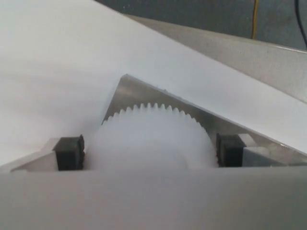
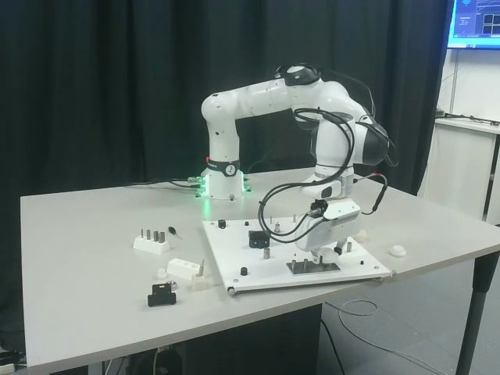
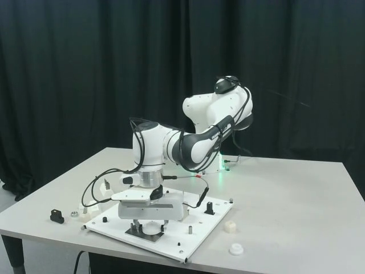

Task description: Insert large gear.

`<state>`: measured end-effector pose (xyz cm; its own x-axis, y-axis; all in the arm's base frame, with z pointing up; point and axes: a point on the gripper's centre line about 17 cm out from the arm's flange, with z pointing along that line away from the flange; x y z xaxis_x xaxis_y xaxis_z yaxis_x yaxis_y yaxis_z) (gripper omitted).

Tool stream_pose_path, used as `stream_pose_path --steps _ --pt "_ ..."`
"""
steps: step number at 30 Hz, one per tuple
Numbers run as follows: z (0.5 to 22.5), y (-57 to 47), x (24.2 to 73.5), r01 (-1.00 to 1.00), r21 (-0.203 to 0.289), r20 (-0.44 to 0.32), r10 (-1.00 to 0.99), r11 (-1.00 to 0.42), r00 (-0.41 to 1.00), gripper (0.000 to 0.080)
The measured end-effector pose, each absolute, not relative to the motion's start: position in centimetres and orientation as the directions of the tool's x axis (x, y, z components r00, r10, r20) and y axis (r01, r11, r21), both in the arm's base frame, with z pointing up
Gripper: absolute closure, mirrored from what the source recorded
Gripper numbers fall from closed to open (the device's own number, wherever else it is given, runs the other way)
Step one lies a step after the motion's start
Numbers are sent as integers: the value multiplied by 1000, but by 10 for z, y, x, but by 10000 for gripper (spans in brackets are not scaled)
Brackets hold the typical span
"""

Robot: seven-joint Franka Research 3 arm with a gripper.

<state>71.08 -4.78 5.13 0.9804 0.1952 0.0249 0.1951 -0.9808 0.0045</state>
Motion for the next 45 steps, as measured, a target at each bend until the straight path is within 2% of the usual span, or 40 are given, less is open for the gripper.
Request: stream_pose_path --steps 25,45 --pt "35 -49 713 195 19 40 195 -981 980 206" --pt "32 -49 713 195 21 43 195 -981 980 206"
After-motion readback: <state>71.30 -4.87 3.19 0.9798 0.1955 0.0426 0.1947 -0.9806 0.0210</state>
